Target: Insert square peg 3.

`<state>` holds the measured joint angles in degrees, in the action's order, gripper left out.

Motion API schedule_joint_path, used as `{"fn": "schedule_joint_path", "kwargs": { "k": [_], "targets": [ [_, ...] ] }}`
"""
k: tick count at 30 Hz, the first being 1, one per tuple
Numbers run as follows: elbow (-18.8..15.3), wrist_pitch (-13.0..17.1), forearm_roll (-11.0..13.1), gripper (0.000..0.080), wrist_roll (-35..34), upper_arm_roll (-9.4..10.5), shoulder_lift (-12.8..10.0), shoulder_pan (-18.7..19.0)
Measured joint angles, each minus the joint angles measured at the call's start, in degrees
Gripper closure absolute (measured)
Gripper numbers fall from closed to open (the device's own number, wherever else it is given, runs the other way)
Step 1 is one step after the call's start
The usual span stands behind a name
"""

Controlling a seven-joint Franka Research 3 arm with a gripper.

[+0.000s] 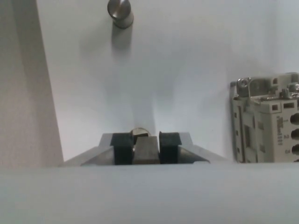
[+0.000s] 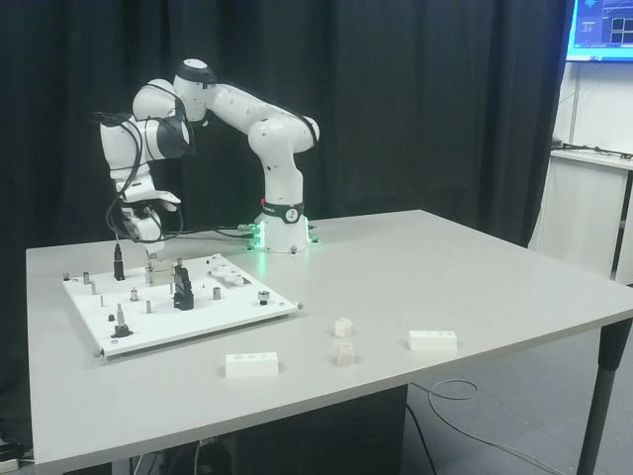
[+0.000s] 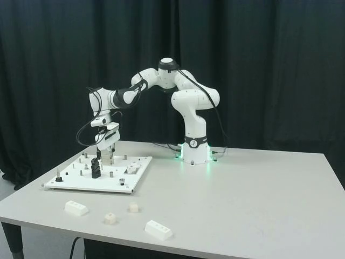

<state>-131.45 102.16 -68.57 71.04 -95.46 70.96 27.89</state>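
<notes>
Light fell evenly from overhead, and the grey table [image 2: 465, 267] stood bright against the black curtain [image 3: 269, 65]. Under my gripper [image 1: 145, 142] the white board [image 1: 187, 56] glowed softly. Ahead of my fingers a pin [image 1: 120, 11] threw a faint shadow back toward me. The clamped square peg [image 1: 145, 154] gave a dull sheen. A green glow lit my base [image 3: 195, 157].

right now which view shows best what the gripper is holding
The wrist view: the square peg fills the gap between the two black pads of the gripper, low over the white board. In both room views the gripper appears above the board, but the peg is too small to make out.
</notes>
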Motion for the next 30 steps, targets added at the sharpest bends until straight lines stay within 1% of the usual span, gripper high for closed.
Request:
{"fn": "schedule_joint_path", "kwargs": {
  "k": [19, 30],
  "targets": [
    [0.50, 0.66, -0.79, 0.0689, -0.05, -1.28, 0.00, 0.27],
    [0.50, 0.68, -0.76, 0.0689, -0.05, -1.35, 0.00, 0.26]
  ]
}}
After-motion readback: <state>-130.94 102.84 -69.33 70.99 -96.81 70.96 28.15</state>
